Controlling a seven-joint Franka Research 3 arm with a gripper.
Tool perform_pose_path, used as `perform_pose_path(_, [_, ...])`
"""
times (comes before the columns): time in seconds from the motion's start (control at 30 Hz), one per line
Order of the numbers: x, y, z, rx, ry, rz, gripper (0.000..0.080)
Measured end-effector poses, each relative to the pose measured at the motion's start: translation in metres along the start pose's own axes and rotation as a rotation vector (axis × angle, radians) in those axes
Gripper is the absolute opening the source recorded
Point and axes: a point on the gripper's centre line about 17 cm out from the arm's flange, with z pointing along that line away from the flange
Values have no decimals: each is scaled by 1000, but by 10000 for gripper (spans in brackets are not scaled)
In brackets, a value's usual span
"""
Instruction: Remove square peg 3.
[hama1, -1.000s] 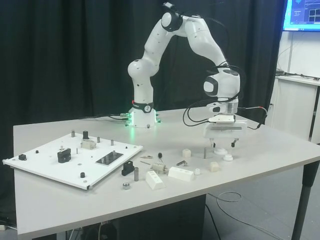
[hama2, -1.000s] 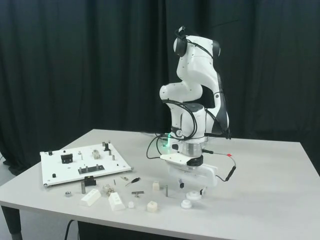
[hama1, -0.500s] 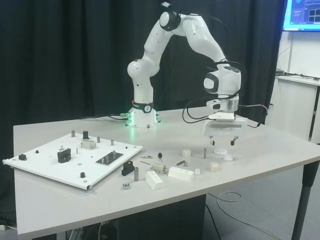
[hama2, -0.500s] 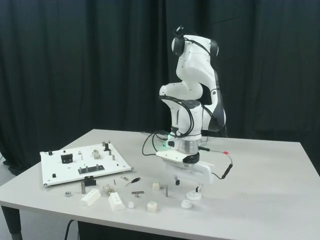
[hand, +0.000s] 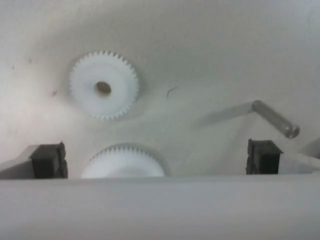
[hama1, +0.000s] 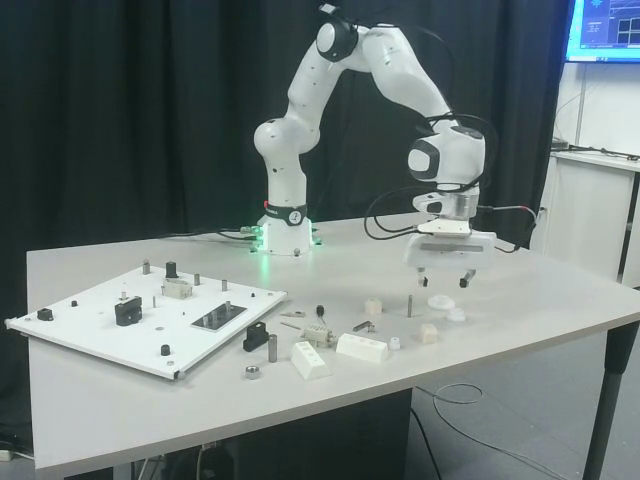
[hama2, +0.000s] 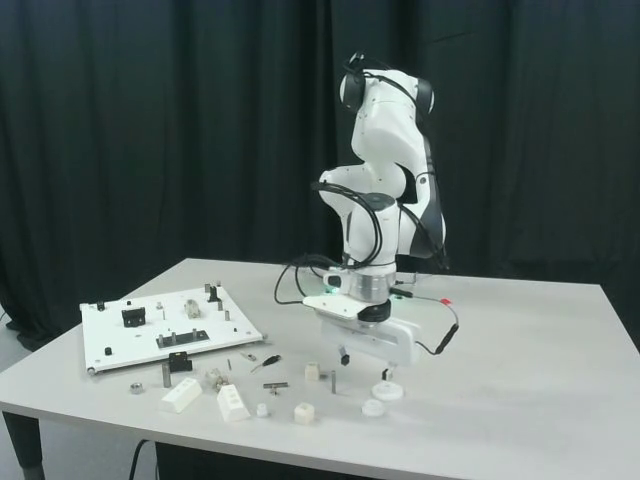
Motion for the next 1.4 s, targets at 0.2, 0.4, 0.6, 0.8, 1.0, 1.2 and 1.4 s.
perform_pose_path(0.2, [7, 5, -7, -1, -8, 11, 800])
perform_pose_path(0.4, [12, 7, -14, -2, -18, 19, 800])
perform_pose_path(0.6, [18, 9, -22, -5, -19, 13, 800])
perform_pose_path(0.8, [25, 10, -30, -9, -17, 3, 800])
perform_pose_path(1.0, [28, 12, -36, -18, -23, -4, 800])
perform_pose_path(1.2, [32, 15, -39, -22, -22, -8, 800])
perform_pose_path(1.4, [32, 18, -41, -26, -30, -14, 800])
